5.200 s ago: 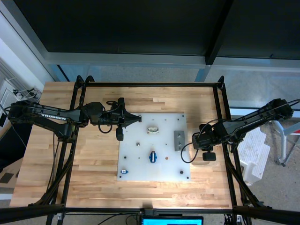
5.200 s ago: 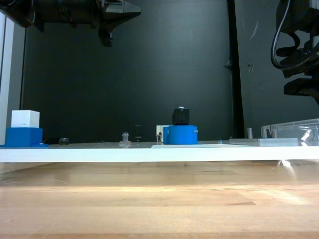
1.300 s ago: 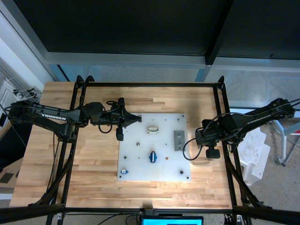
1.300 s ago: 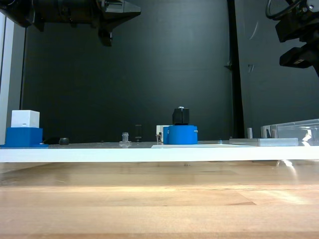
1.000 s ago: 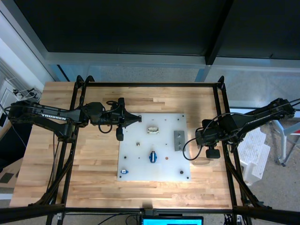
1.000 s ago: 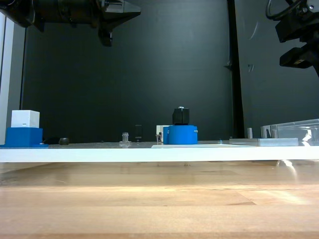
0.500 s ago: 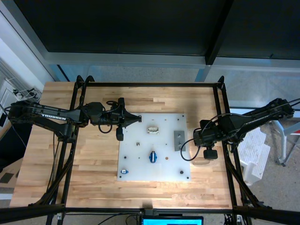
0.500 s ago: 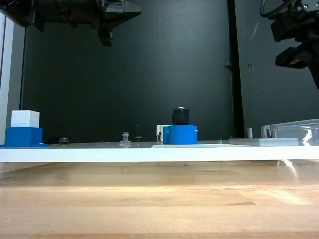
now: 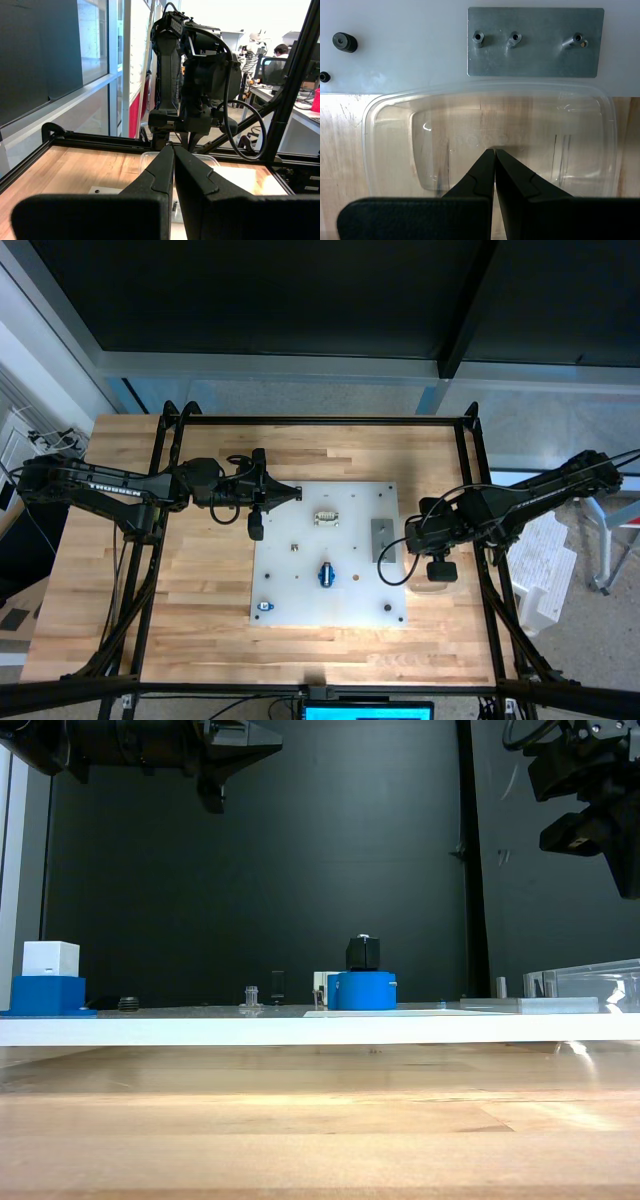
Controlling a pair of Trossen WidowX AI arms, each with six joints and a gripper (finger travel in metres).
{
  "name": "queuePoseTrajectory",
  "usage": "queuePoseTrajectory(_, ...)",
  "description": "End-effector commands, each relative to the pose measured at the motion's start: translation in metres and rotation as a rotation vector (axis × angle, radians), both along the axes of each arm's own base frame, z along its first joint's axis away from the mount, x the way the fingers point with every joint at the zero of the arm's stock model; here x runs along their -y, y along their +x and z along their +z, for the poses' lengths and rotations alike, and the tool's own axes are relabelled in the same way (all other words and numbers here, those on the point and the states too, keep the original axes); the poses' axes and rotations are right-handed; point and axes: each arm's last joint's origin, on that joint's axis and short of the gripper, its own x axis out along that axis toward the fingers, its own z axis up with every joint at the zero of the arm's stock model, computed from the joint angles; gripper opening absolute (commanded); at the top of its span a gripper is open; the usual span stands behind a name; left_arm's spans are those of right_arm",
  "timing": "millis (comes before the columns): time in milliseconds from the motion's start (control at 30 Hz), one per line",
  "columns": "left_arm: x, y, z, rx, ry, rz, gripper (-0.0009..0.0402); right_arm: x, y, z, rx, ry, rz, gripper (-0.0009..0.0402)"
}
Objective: Pick the 16mm cylinder and install on the taskboard
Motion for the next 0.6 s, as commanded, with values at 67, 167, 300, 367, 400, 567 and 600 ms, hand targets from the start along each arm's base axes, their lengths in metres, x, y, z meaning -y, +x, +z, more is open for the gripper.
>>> queuePoseTrajectory(67,0.000,0.000,0.000,0.000,0.000,0.000,0.0000,0.000,0.000,0.000,0.001,0.001,-0.001,0.0000)
queuePoseTrajectory(167,0.000,0.000,0.000,0.000,0.000,0.000,0.0000,0.001,-0.002,-0.001,0.001,0.001,-0.001,0.0000)
queuePoseTrajectory(300,0.000,0.000,0.000,0.000,0.000,0.000,0.0000,0.003,-0.010,-0.005,0.000,0.004,-0.017,0.0000)
queuePoseTrajectory(367,0.000,0.000,0.000,0.000,0.000,0.000,0.0000,0.004,-0.014,-0.007,0.001,0.008,-0.036,0.0001)
queuePoseTrajectory(400,0.000,0.000,0.000,0.000,0.000,0.000,0.0000,0.005,-0.016,-0.007,0.002,0.009,-0.041,0.0004)
queuePoseTrajectory(567,0.000,0.000,0.000,0.001,0.000,0.000,0.0000,0.007,-0.024,-0.010,0.005,0.016,-0.064,0.0038)
queuePoseTrajectory(600,0.000,0.000,0.000,0.001,0.000,0.000,0.0000,0.008,-0.025,-0.011,0.004,0.016,-0.064,0.0046)
